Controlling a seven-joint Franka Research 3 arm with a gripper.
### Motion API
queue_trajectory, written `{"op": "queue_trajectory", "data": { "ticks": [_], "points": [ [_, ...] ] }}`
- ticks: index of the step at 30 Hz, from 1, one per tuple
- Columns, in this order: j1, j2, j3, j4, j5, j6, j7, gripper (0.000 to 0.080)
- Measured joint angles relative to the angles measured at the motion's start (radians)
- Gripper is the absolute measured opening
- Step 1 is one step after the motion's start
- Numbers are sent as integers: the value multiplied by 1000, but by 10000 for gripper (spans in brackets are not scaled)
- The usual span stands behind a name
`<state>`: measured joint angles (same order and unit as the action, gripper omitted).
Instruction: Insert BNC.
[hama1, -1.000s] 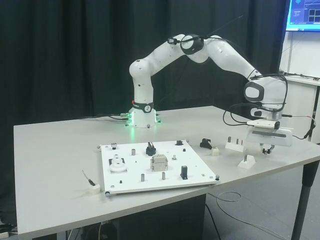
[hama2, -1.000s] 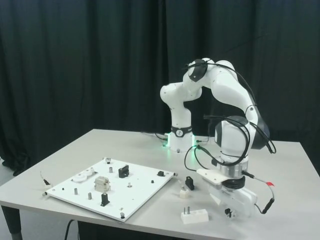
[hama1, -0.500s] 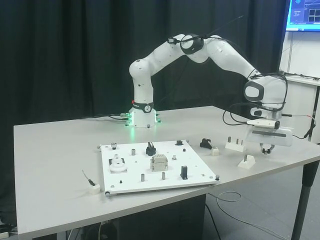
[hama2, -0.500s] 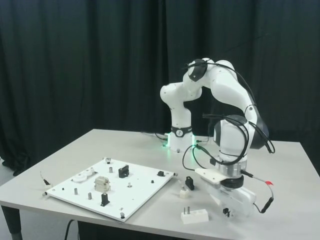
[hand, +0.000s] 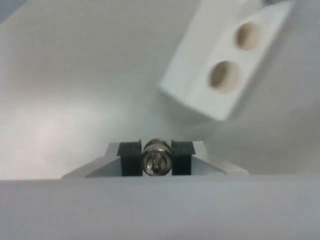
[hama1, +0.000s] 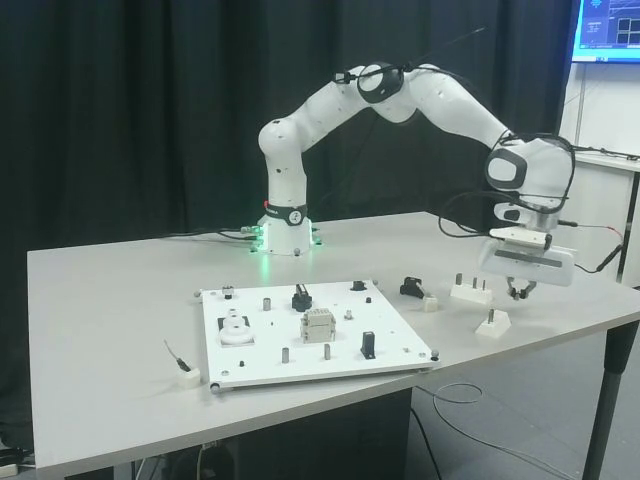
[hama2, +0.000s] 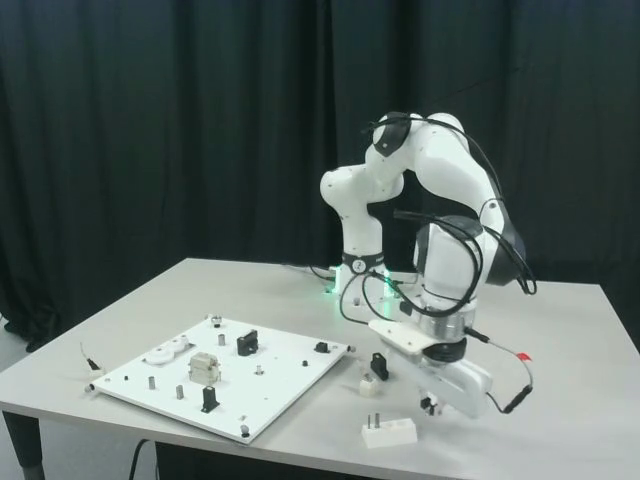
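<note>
In the wrist view my gripper (hand: 156, 159) is shut on the BNC connector (hand: 156, 161), a small grey metal cylinder seen end-on between the two black pads (hand: 131, 158). The first room view places the gripper (hama1: 520, 291) above the table's right end, beside a white holder with two pins (hama1: 470, 290). That holder (hand: 227, 65) appears from above in the wrist view, and in the second room view it (hama2: 388, 431) stands just left of the gripper (hama2: 431, 405). The white task board (hama1: 310, 345) lies well to the left, with several small fittings on it.
A small white stand with one pin (hama1: 492, 324) sits near the table's front edge, below the gripper. A black part (hama1: 410, 288) and a small white piece (hama1: 430, 301) lie between board and holder. A loose cable end (hama1: 183, 368) lies left of the board.
The arm has risen a little and swung towards the board side, carrying the shut gripper from beyond the small stand to beside the two-pin holder.
</note>
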<state>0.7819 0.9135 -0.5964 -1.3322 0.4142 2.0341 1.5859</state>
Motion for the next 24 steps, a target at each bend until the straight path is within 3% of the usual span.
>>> {"op": "queue_trajectory", "data": {
  "ticks": [12, 24],
  "points": [
    [-9, -71, -55, -51, -33, -146, -130, 120],
    [-34, -219, -55, -226, -141, -180, -255, 120]
  ]
}}
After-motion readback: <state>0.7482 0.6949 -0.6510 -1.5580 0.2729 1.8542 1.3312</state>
